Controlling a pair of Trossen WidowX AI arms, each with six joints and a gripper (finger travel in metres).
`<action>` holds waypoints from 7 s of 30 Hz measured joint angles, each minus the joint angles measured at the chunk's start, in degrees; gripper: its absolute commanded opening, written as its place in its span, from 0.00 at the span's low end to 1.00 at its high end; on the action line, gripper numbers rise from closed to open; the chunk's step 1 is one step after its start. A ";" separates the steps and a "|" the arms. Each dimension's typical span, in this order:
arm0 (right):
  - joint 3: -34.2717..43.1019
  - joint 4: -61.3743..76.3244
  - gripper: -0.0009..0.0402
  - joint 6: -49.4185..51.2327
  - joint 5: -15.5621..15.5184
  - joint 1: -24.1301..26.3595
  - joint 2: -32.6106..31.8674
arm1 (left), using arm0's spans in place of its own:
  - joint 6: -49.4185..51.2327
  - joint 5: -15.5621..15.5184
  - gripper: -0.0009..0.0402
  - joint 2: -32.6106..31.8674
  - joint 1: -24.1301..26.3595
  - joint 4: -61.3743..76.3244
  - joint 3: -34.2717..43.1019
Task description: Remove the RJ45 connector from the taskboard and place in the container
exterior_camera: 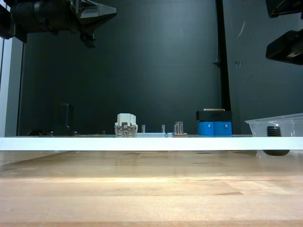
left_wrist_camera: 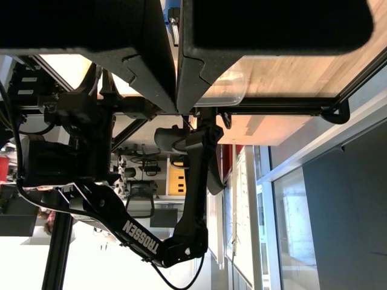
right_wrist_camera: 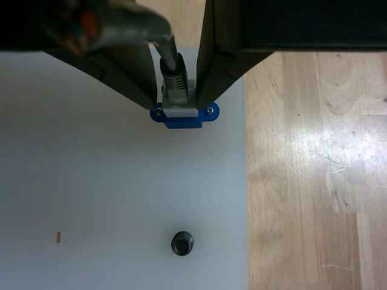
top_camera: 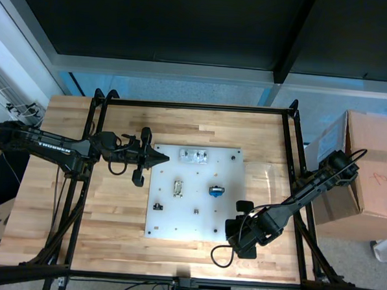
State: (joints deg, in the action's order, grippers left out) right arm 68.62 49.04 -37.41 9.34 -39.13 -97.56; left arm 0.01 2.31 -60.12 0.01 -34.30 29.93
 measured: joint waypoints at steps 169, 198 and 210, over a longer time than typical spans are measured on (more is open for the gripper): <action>-3.43 0.94 0.41 1.77 -5.49 11.82 -3.15 | 0.00 0.00 0.02 0.02 0.00 0.00 0.02; -1.44 4.68 0.02 1.73 -4.85 13.11 4.70 | 0.00 0.02 0.02 0.00 0.00 -0.02 0.02; -8.98 13.03 0.02 3.26 -4.85 15.72 17.70 | 0.00 0.00 0.02 0.00 0.00 0.00 0.00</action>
State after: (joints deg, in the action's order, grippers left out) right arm 59.64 62.06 -34.15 4.49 -23.42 -79.85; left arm 0.01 2.31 -60.12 0.01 -34.30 29.93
